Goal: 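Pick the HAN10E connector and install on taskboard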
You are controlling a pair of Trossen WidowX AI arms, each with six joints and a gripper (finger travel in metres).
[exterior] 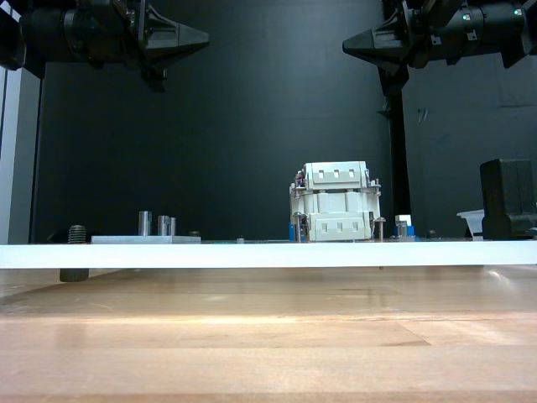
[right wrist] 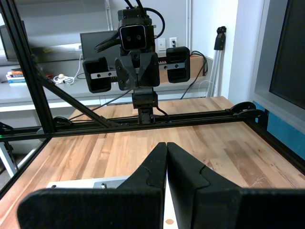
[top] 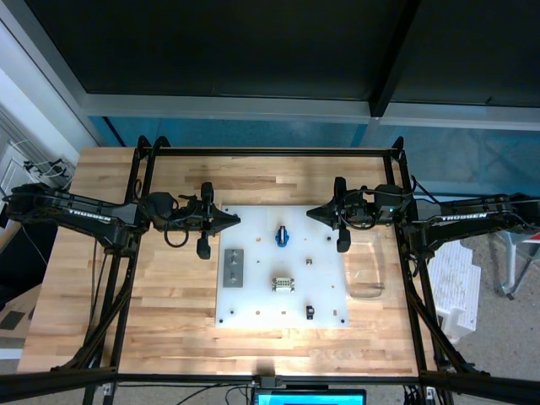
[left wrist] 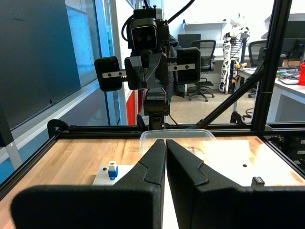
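Nearest us, the HAN10E connector (top: 283,284) stands upright on the taskboard (top: 253,257), toward its near edge. Farther back, high above the board's far part, the left gripper (top: 237,220) and right gripper (top: 309,213) face each other, jaws pressed together and holding nothing. Descending unopened (or off-centre) could, we judge, knock the connector askew. The left arm (top: 84,215) and right arm (top: 462,218) each read "TROSSEN".
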